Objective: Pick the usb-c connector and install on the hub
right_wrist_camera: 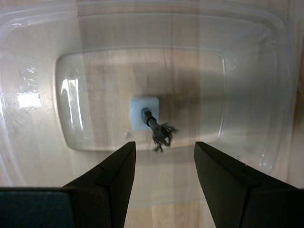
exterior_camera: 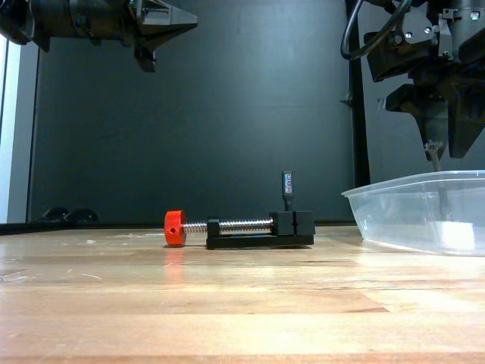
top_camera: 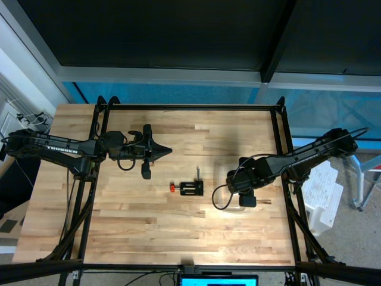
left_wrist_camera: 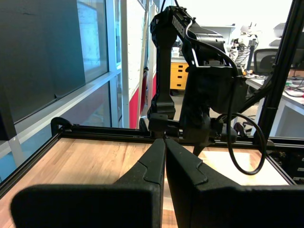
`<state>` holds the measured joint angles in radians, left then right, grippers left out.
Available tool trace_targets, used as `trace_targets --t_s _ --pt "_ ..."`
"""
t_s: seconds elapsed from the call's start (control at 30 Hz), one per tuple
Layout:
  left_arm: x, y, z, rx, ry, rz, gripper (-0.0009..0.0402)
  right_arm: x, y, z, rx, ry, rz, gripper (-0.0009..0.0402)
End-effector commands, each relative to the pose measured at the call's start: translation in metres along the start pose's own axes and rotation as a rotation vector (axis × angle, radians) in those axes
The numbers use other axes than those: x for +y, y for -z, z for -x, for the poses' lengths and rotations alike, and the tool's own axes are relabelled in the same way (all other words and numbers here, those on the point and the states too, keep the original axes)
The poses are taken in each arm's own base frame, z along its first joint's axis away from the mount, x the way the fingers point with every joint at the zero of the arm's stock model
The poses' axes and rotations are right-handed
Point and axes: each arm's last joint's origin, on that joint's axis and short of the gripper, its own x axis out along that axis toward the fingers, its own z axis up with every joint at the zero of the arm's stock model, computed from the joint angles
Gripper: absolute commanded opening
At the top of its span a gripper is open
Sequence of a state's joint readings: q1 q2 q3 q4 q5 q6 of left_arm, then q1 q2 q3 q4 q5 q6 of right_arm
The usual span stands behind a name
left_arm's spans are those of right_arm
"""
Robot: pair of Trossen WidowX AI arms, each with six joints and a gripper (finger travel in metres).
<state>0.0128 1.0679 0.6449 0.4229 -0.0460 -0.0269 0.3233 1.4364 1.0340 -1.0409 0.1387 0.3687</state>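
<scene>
Right hand (right_wrist_camera: 164, 146) is held spread over the tray (exterior_camera: 394, 216), nothing pinched. The connector (right_wrist_camera: 154, 124) is seen lying inside it under the hand, right against a pale square piece (right_wrist_camera: 142, 107). Left hand (top_camera: 162, 151) is parked w/ fingers pressed together above the desk (top_camera: 119, 226), well apart from the hub (top_camera: 191, 188).

Risks, imo:
- The connector is tiny & sits against the square piece, so both could get pinched together.
- It could be nudged away by an off-centre descent.
- A skewed grip would prob make seating it on the hub hard.
- The tray wall could also be clipped.

The connector is only made out in the right wrist view. The hub's knob (exterior_camera: 174, 227) & upright pin (exterior_camera: 287, 188) are shown side-on in the low view, plus the hand's height over the tray rim.
</scene>
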Motion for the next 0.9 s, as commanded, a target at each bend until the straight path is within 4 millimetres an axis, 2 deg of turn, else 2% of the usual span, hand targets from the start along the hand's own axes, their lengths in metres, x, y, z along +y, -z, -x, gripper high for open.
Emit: trace_targets --t_s 0.03,0.9 --pt "0.000 0.000 0.000 0.000 0.000 0.000 0.0000 0.003 -0.002 -0.004 -0.005 -0.003 0.007 0.0170" --pt "0.000 0.000 0.000 0.000 0.000 0.000 0.0000 0.006 0.006 -0.041 -0.040 -0.016 -0.009 0.0169"
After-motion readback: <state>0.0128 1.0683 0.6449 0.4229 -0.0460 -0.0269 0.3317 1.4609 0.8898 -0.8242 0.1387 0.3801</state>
